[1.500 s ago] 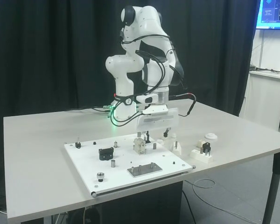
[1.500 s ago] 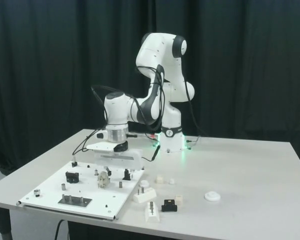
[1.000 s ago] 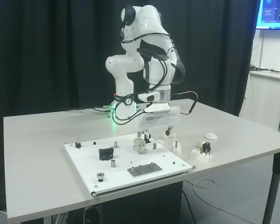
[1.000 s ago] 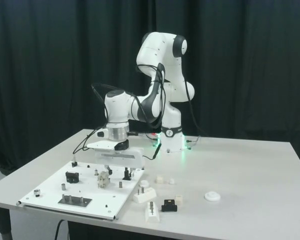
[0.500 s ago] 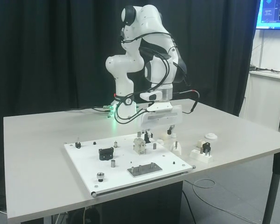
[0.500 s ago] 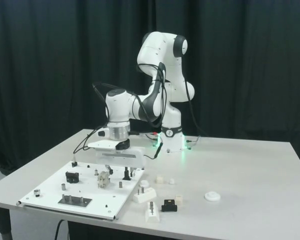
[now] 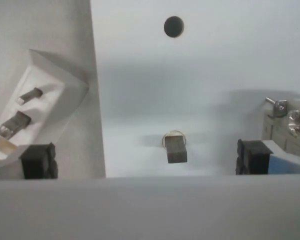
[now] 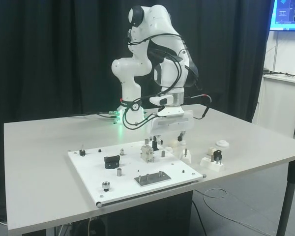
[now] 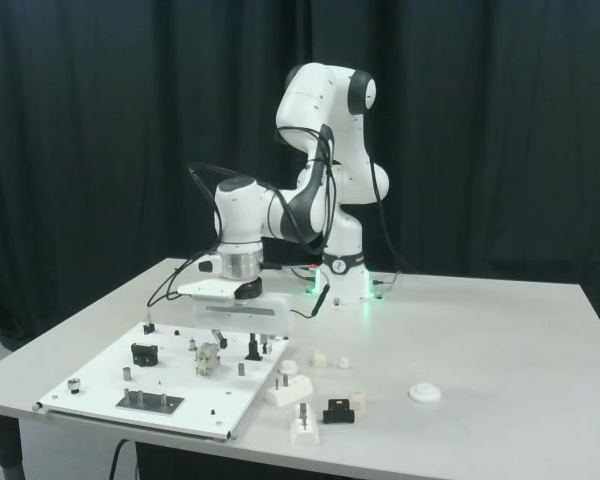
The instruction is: Pick round peg 3.
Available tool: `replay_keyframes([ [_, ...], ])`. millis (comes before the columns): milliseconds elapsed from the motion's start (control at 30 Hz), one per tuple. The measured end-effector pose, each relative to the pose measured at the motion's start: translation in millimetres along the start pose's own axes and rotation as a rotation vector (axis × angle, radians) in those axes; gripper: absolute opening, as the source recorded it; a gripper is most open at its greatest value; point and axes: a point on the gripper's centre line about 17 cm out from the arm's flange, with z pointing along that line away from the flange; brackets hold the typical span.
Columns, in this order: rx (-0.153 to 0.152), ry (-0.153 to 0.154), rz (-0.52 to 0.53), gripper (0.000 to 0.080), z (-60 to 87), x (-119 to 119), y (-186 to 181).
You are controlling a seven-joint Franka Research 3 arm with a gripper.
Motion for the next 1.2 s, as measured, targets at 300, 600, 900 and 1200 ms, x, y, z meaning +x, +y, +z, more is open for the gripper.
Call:
replay_keyframes([
  [300,-0.001,0.011,0.011,0.08,-4.5,6,-4],
  [600,-0.001,0.039,0.022,0.08,-15.5,23,-20],
  [900,-0.005,0.07,0.074,0.08,-25.3,46,-38],
  [1200,-0.009,0.08,0.177,0.08,-22.1,60,-54],
])
